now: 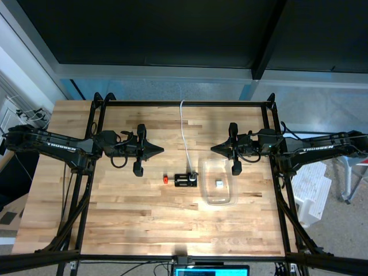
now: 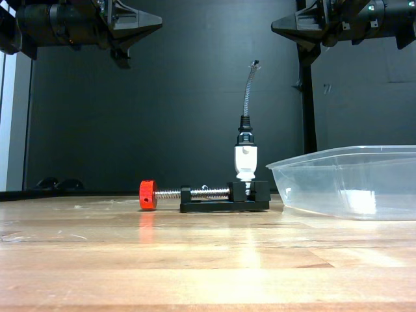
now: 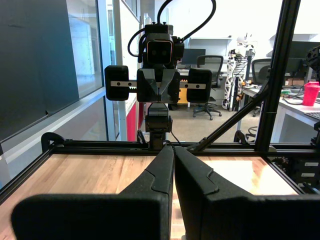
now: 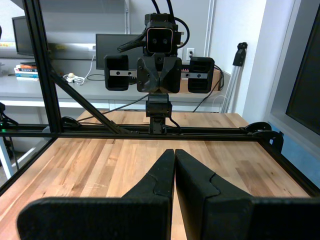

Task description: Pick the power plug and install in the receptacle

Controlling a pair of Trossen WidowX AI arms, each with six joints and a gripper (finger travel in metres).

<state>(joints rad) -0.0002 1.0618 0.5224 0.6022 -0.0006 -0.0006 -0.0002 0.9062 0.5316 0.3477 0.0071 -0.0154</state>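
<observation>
The power plug (image 2: pixel 245 134) stands in the receptacle (image 2: pixel 246 162), far below both claws. The left gripper (image 1: pixel 162 150) and the right gripper (image 1: pixel 212 149) are squeezed closed, empty.

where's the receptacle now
Low view: the receptacle stands upright in the black clamp mid-table, left of the clear tray; left hand and right hand hover shut above, either side.

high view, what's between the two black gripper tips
In the high view, a long white cable crosses the gap between the shut left gripper and shut right gripper, running on to the red-knobbed black clamp block.
</observation>
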